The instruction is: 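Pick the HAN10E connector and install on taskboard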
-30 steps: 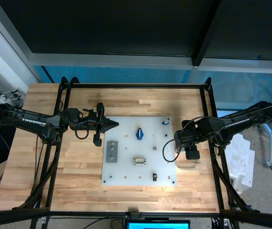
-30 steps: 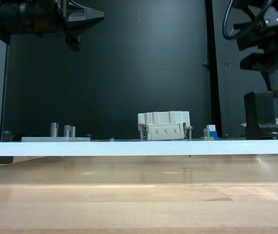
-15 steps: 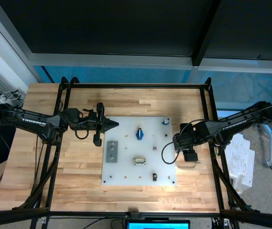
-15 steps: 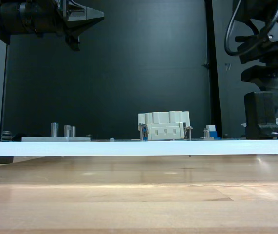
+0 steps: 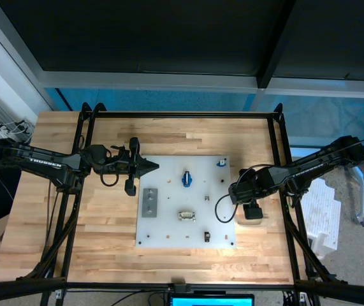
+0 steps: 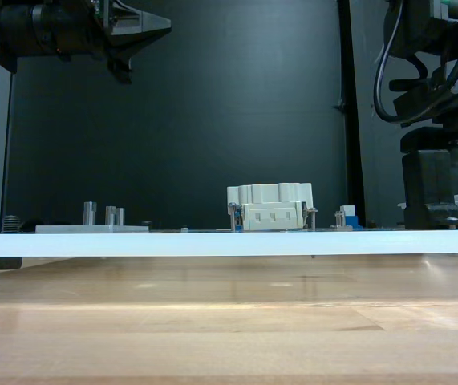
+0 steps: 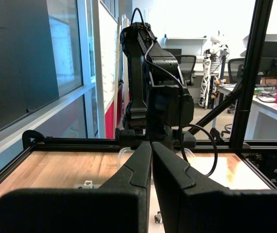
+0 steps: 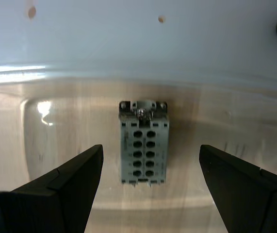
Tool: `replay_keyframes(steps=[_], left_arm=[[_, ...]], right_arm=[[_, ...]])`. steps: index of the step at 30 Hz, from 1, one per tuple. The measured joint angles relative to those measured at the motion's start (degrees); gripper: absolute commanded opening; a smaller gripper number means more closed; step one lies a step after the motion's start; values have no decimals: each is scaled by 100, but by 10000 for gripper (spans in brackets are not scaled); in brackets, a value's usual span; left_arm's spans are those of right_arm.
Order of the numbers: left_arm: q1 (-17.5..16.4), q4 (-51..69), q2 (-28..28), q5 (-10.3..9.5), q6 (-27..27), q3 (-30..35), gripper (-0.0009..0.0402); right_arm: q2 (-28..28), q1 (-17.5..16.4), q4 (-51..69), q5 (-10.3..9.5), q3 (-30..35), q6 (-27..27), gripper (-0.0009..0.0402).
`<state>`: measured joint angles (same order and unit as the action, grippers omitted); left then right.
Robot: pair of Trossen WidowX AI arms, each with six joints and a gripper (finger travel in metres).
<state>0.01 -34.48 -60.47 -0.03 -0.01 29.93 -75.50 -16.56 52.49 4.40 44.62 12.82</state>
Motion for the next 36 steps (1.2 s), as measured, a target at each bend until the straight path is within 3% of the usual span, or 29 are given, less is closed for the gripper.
replay_keyframes(steps=[19, 22, 28, 36], left_arm=[[0, 0, 0, 2, 2, 2, 1], [0, 0, 0, 0, 2, 0, 1], [0, 2, 0, 2, 2, 0, 1], [0, 0, 0, 2, 2, 0, 1]], right_arm=[[-275, -35, -632, -13, -444, 17, 276], [-273, -33, -675, -98, -472, 15, 270], [-264, -31, -682, -101, -490, 13, 241], [-260, -31, -686, -101, -490, 13, 170]])
